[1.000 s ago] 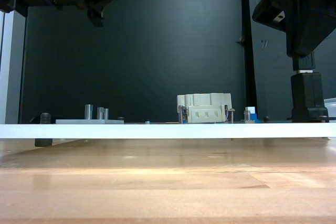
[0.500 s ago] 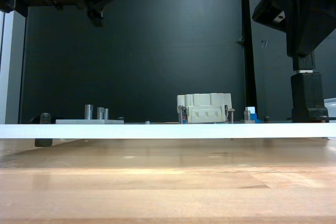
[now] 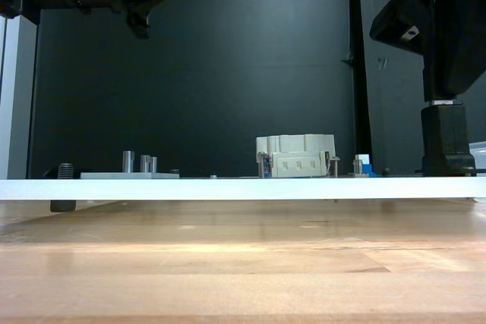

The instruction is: Pick the USB connector and install on taskboard

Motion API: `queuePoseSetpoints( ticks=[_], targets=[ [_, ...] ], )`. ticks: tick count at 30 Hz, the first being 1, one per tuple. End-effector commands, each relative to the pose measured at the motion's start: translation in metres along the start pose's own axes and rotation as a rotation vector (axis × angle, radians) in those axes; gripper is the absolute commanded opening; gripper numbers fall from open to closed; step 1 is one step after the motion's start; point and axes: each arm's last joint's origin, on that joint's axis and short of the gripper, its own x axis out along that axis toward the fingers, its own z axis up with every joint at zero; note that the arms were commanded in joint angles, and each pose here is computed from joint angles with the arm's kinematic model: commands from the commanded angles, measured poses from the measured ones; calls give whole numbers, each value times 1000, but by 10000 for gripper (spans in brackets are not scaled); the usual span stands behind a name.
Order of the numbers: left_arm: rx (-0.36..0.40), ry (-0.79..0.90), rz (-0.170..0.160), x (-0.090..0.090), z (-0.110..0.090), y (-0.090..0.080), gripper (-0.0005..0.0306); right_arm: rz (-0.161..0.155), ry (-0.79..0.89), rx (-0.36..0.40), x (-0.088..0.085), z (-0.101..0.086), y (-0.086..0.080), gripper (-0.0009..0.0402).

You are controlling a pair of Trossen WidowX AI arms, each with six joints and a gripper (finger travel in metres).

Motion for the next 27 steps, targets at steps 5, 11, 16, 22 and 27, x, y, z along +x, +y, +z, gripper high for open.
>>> queuePoseSetpoints(
  ticks=[5, 11, 16, 22, 27],
  targets=[
    [0, 0, 0, 0, 0, 0, 0, 9, -52, 10, -14, 4, -2, 86],
    [0, 0, 0, 0, 0, 0, 0, 7, -51, 9, -26, 1, -6, 122],
    [0, 0, 0, 0, 0, 0, 0, 23, -69, 14, -41, 0, -11, 140],
    [0, 0, 0, 0, 0, 0, 0, 53, -114, 25, -63, -1, -17, 145],
    [0, 0, 0, 0, 0, 0, 0, 57, -113, 26, -69, -3, -19, 145]
  ],
)
